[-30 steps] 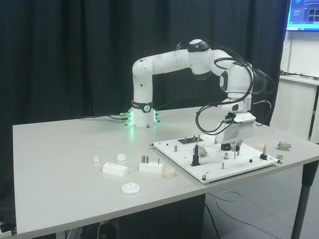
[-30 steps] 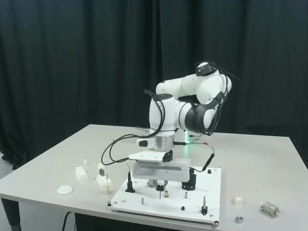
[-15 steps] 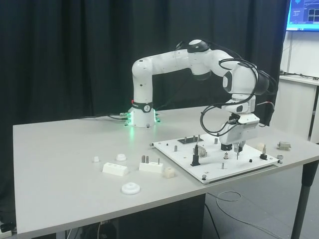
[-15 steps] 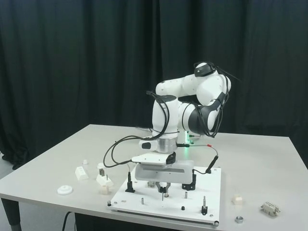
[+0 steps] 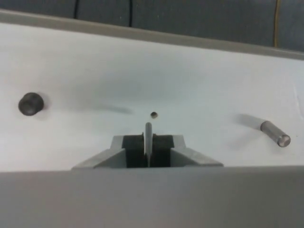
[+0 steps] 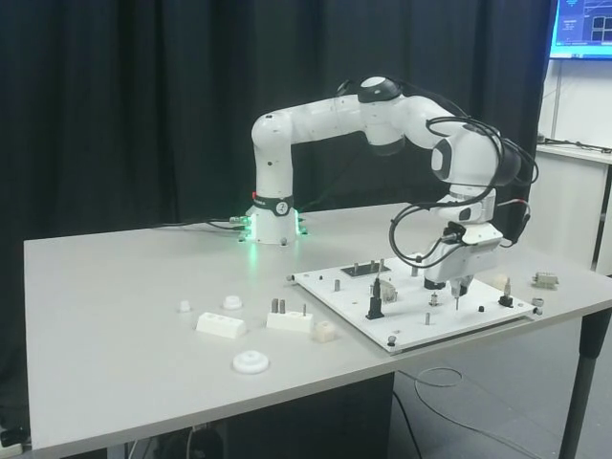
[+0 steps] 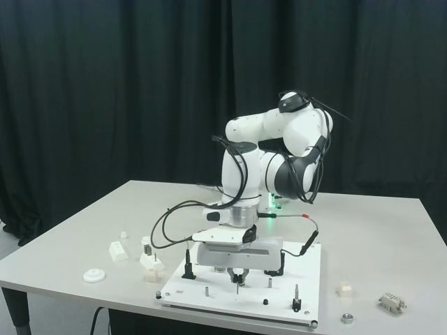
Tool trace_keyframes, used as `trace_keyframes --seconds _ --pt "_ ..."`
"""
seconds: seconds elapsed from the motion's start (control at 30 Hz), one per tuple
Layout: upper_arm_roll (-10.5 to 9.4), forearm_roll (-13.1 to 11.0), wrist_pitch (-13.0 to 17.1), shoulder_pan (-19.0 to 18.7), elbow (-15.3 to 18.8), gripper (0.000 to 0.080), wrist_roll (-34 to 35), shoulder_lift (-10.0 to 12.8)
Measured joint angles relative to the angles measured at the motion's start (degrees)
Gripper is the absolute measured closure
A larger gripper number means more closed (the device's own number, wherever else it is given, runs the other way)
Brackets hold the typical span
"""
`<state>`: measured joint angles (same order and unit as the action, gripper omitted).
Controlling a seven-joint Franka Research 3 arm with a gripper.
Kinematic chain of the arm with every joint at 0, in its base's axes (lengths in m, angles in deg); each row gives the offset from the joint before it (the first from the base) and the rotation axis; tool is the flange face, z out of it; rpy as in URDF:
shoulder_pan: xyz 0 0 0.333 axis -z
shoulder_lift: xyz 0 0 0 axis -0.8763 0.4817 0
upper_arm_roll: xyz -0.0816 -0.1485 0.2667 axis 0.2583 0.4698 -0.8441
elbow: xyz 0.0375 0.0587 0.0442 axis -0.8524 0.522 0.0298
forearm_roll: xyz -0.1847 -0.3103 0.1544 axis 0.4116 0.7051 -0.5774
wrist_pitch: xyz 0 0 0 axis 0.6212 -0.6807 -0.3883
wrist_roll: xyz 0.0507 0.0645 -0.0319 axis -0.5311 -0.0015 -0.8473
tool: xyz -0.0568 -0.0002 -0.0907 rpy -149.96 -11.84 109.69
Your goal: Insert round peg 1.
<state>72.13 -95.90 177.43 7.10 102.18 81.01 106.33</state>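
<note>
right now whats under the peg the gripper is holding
The gripper holds the thin round peg over the white board. A small round hole shows just past its tip. The peg itself covers the board directly beneath it.

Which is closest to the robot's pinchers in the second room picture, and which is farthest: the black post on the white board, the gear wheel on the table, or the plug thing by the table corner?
From the gripper:
1. Black post, on the white board, just beside the gripper.
2. Plug connector, out on the grey table near its front corner.
3. White gear, near the opposite front edge; only slightly farther than the connector.
</note>
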Motion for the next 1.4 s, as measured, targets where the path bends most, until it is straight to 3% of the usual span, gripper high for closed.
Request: trace_keyframes --seconds 0.57,0.93,1.4 --pt "-1.15 1.73 0.23 0.77 -1.09 0.0771 1.51 0.03" --pt "-2.35 1.8 1.57 1.53 -1.15 0.0771 1.51 0.03" --pt "-2.5 1.83 1.54 1.57 -1.7 0.0771 2.15 0.02"
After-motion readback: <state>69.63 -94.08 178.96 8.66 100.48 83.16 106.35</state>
